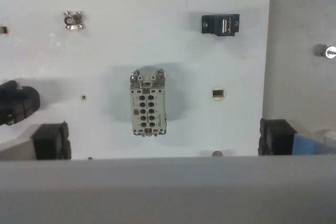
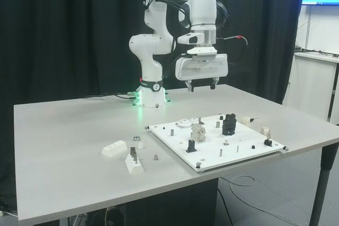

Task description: Pick BNC.

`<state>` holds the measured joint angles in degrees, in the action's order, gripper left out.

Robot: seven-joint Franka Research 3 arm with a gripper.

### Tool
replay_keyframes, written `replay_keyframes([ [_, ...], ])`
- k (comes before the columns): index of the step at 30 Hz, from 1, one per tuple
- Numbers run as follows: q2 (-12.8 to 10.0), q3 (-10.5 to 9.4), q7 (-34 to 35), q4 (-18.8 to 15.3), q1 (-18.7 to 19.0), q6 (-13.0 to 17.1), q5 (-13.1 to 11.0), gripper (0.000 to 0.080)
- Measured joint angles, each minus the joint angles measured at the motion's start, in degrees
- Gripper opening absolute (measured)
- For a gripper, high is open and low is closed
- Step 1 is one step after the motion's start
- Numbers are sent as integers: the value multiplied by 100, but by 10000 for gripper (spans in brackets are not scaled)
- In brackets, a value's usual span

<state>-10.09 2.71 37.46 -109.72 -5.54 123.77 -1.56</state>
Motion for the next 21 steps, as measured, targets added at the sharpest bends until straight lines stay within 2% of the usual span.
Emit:
replay_keyframes([
  [9,0,34,71,0,-23,65,-3,800],
  [21,4,188,463,39,-122,240,-3,800],
])
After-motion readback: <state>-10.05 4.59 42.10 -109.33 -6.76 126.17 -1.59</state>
